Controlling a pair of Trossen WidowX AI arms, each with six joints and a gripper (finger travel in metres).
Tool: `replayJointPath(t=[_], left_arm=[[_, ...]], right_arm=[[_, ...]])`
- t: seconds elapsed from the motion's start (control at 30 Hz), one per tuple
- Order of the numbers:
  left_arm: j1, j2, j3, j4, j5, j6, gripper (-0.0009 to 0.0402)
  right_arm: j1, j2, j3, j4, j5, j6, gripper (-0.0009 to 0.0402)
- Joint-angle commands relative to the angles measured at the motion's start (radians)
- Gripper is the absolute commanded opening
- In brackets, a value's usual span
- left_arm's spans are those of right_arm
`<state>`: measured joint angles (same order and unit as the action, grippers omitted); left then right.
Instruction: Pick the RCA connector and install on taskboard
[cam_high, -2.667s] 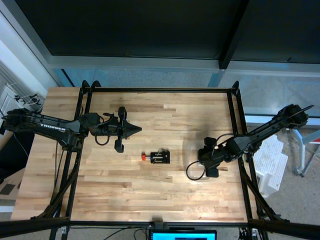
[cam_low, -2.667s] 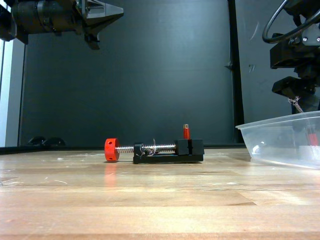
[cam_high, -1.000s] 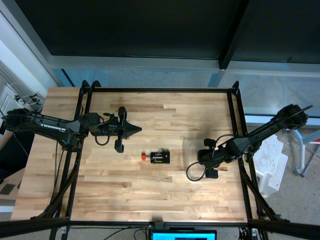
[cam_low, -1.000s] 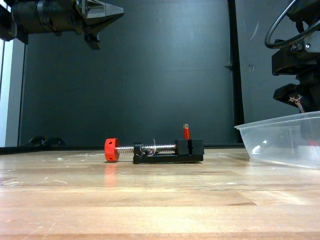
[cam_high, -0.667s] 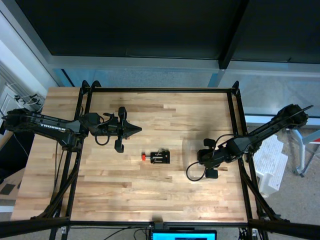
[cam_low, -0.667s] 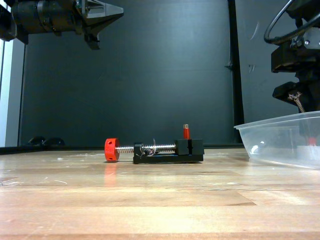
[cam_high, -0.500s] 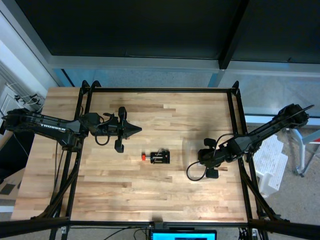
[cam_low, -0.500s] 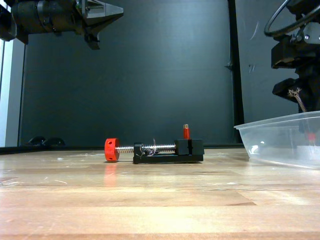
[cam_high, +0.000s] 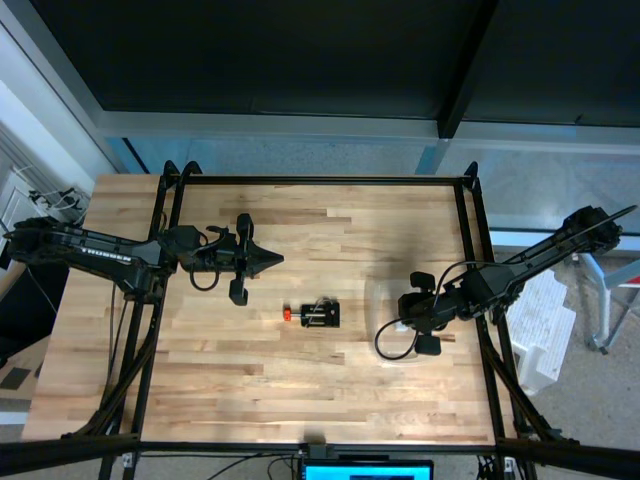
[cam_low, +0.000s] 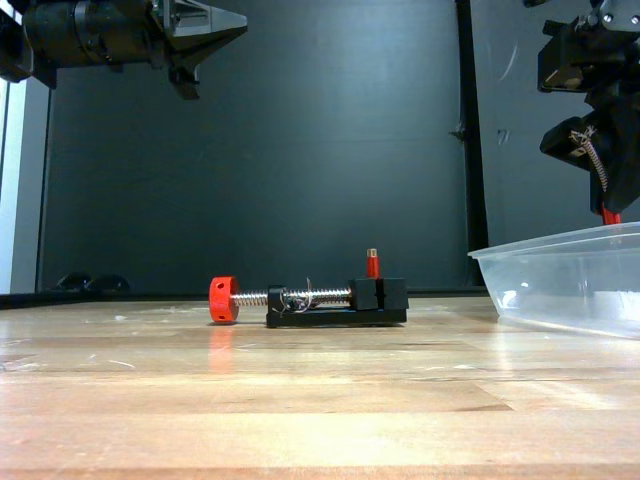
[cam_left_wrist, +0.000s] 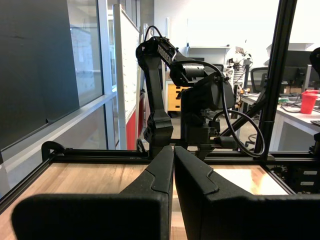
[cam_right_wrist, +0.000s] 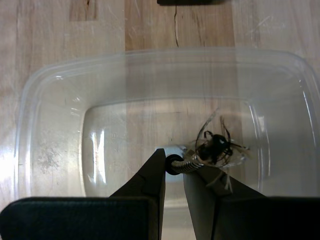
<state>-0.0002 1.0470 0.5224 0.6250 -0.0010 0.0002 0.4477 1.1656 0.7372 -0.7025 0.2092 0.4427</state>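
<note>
Right wrist view: the right claw (cam_right_wrist: 173, 164) pinches the RCA connector (cam_right_wrist: 191, 165) over a clear tray (cam_right_wrist: 22, 130). Left wrist view: the left claw (cam_left_wrist: 173, 152) is fully closed, empty. High view: the taskboard (cam_high: 314, 315) lies on the surface (cam_high: 300, 390) between the 2 claws.

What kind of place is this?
Probably a robotics lab: black-framed wooden table, office chair and desk beyond. Left gripper hangs shut at left; right gripper holds the RCA connector above the clear tray.
</note>
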Motion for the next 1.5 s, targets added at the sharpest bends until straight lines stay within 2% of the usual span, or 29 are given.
replayJointPath(t=[0.03,0.23,0.53,0.87,0.97,1.23,1.4,1.5], left_arm=[[0.0,0.0,0.0,0.0,0.0,0.0,0.0],[0.0,0.0,0.0,0.0,0.0,0.0,0.0],[0.0,0.0,0.0,0.0,0.0,0.0,0.0],[0.0,0.0,0.0,0.0,0.001,0.0,0.0],[0.0,0.0,0.0,0.0,0.0,0.0,0.0],[0.0,0.0,0.0,0.0,0.0,0.0,0.0],[0.0,0.0,0.0,0.0,0.0,0.0,0.0],[0.0,0.0,0.0,0.0,0.0,0.0,0.0]], right_arm=[[0.0,0.001,0.004,0.001,0.0,-0.003,0.0],[-0.005,0.005,0.036,0.002,0.001,-0.016,0.0],[-0.058,0.07,0.124,0.003,0.006,-0.05,0.0],[-0.125,0.203,0.248,0.004,-0.003,-0.102,0.0],[-0.142,0.246,0.285,0.009,-0.021,-0.123,0.0],[-0.182,0.34,0.37,0.016,-0.023,-0.165,0.0],[-0.204,0.392,0.408,0.043,-0.048,-0.184,0.0],[-0.214,0.423,0.432,0.05,-0.048,-0.195,0.0]])
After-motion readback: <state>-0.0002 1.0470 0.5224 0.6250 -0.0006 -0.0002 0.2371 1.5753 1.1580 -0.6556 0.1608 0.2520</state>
